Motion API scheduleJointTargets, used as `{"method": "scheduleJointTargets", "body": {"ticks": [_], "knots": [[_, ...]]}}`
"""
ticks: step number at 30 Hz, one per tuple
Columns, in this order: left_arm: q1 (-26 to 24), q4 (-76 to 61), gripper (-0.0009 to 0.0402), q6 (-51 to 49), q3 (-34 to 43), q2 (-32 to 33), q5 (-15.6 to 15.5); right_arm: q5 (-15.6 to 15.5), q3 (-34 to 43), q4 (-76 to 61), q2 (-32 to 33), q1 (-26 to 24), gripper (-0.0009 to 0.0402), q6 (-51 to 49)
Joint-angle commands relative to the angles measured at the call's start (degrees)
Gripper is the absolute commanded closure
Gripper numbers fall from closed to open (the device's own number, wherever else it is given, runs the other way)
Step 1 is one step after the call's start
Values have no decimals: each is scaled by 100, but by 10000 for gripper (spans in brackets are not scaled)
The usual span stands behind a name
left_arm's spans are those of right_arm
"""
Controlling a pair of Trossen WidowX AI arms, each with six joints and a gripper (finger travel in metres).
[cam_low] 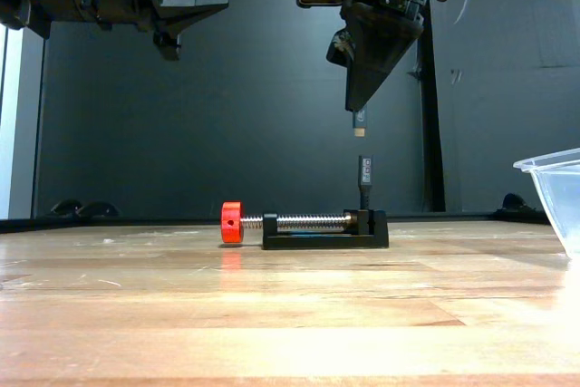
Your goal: Remove the USB-C connector from the USB-C receptacle and place in the container
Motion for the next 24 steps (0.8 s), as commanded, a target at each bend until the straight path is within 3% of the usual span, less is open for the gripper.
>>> {"method": "scheduleJointTargets", "body": {"ticks": [1, 8, 24], "knots": [[0, 0, 393, 0, 0, 0, 2, 9, 149, -44, -68, -7, 393, -11], [0, 0, 393, 0, 0, 0, 2, 9, 481, -168, -70, -24, 393, -66], [0, 0, 393, 0, 0, 0, 2, 7, 407, -197, -81, -44, 393, 15]]}}
